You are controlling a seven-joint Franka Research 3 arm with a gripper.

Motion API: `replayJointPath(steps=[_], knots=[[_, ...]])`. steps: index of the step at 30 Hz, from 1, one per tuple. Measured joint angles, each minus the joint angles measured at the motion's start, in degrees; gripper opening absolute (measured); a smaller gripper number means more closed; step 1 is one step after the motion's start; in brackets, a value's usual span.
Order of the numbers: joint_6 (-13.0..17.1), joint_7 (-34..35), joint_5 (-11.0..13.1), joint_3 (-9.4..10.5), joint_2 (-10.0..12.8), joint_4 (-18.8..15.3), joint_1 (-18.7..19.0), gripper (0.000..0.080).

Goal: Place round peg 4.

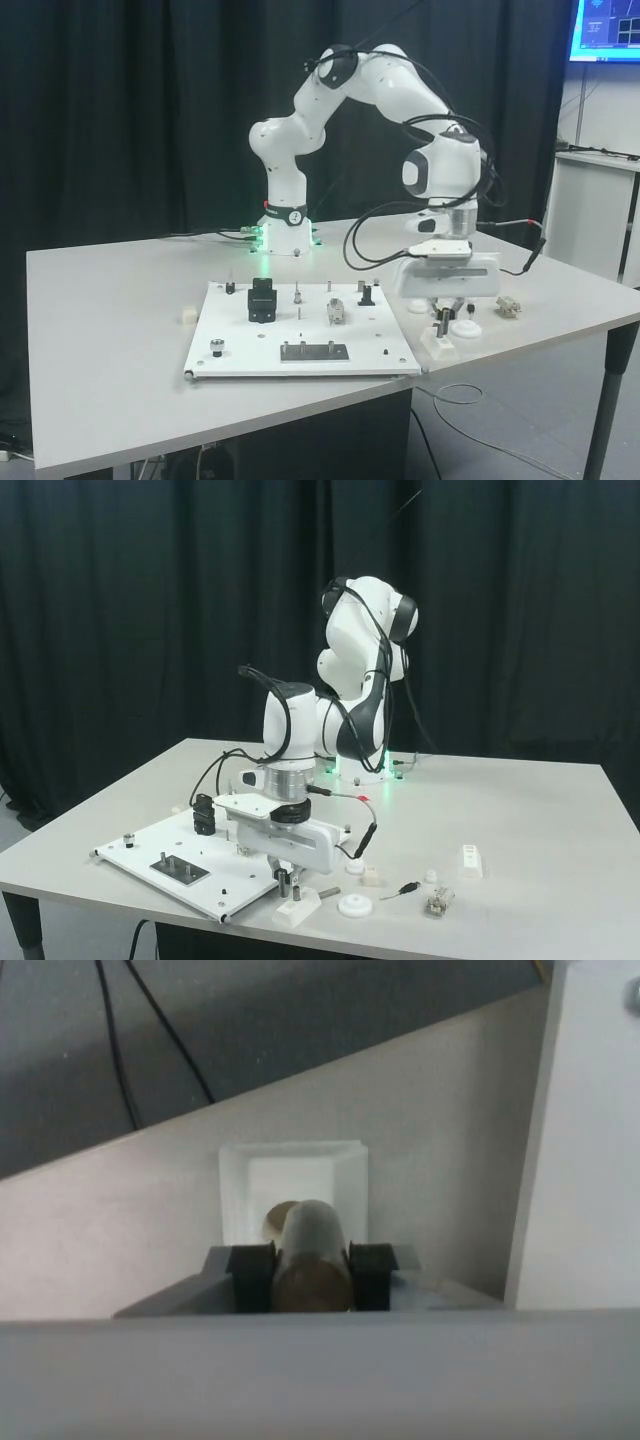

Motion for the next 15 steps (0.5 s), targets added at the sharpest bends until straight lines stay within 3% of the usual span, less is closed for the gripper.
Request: replayJointPath(steps=[15], knots=[[-0.6, 0.0, 0.0, 2.01, 1.3, 1.8, -2.1, 0.0153]])
